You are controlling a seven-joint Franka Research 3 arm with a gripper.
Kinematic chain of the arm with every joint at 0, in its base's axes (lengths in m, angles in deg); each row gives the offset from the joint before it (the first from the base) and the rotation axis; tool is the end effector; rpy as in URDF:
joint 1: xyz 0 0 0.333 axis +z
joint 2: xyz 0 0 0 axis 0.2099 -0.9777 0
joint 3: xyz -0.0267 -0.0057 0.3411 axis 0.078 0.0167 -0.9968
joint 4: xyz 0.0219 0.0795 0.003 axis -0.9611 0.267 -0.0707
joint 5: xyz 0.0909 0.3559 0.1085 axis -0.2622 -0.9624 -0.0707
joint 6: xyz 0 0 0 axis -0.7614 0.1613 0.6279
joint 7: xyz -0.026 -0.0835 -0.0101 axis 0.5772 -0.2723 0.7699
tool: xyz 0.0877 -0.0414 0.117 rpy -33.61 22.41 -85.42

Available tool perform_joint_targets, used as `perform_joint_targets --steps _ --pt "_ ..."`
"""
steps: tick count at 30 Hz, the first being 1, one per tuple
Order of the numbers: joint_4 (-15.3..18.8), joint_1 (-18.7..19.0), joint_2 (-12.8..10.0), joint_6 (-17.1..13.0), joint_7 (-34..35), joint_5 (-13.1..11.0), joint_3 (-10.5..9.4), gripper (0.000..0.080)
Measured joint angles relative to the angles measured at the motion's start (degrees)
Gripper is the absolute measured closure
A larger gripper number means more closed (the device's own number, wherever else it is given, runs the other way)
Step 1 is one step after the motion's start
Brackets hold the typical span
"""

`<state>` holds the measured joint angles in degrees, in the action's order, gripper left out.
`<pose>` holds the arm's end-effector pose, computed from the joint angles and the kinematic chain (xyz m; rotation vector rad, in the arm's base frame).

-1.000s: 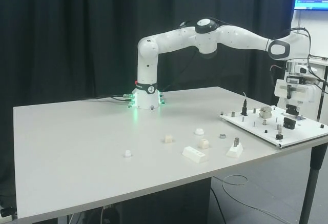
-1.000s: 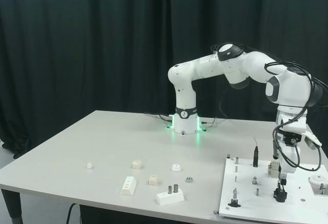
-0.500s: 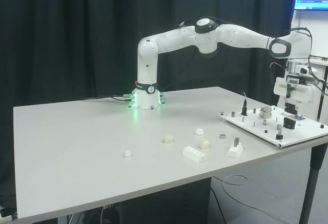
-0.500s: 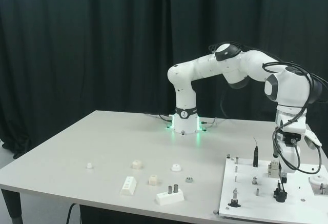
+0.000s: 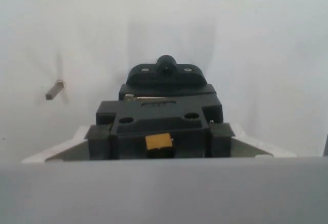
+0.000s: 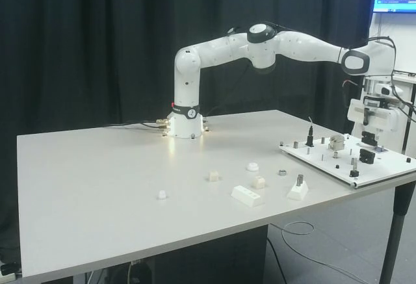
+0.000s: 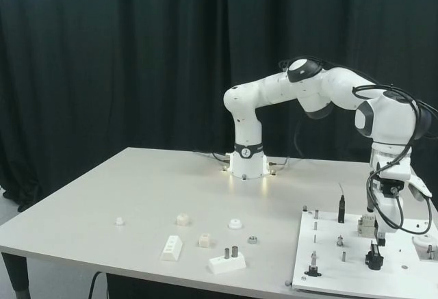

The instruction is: Insert D-SUB.

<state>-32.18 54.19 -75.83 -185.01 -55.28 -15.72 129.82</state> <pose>0.6354 0.4671 0.2567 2.8510 1.1885 0.0255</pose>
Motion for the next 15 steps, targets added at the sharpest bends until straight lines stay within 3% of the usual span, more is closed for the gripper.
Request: perform_joint_targets --steps 15 --pt "0.0 -0.41 -0.66 -0.98 -0.01 0.9 -0.47 0.0416"
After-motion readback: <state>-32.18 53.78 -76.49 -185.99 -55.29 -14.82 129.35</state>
